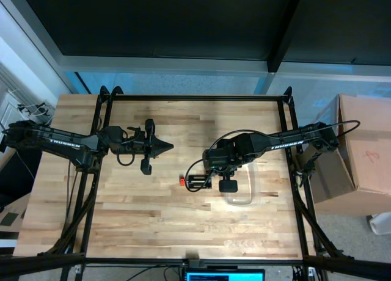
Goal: Remove the USB-C connector from the USB-C receptacle and place in the container
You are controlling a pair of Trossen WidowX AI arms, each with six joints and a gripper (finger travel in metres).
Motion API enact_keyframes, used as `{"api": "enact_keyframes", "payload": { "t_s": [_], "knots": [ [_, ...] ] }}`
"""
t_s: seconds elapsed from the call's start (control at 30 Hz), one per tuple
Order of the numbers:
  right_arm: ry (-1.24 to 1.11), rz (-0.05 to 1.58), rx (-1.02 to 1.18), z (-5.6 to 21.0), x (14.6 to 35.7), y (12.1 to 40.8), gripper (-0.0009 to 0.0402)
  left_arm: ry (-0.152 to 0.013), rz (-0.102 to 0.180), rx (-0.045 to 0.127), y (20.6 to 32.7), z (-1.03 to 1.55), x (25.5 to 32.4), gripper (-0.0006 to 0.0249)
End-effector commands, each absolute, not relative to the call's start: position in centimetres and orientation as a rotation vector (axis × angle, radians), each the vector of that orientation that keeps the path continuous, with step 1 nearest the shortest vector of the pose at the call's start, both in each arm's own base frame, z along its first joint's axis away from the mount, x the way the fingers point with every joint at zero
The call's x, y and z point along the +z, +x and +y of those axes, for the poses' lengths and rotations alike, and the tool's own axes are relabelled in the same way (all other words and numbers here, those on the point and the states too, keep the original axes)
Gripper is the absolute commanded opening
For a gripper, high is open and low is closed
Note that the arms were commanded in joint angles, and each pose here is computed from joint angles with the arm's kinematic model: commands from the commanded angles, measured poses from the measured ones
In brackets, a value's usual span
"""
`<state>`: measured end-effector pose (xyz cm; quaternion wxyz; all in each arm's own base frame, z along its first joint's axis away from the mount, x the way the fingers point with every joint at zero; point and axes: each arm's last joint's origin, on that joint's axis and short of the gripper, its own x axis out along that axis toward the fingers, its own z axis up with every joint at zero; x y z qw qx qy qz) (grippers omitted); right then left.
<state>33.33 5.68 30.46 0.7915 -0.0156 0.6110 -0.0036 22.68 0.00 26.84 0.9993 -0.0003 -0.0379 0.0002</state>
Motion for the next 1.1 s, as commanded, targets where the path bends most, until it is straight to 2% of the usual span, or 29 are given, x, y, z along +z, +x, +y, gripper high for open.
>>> {"api": "enact_keyframes", "payload": {
  "t_s": [0.03,0.17,0.43,0.57,0.8,1.1],
  "knots": [
    [-0.034,1.315,-0.010,5.7,30.4,33.3,0.0001,0.000,-0.076,0.000,22.7,0.00,26.85,0.0000],
    [-0.037,1.315,-0.006,5.9,30.4,33.3,0.0033,0.000,-0.076,0.001,22.7,0.01,26.85,0.0000],
    [-0.021,1.321,-0.040,6.3,29.9,33.7,0.0183,0.000,-0.076,0.000,22.7,0.00,26.85,0.0000],
    [-0.015,1.321,-0.042,6.5,29.5,34.0,0.0232,0.000,-0.076,0.000,22.7,0.00,26.85,0.0000],
    [-0.016,1.318,-0.034,6.8,28.9,34.6,0.0235,0.000,-0.076,0.001,22.7,0.01,26.85,0.0000],
    [-0.028,1.337,-0.026,7.4,27.8,37.0,0.0232,0.000,-0.076,0.000,22.7,0.00,26.86,0.0000]
  ]
}}
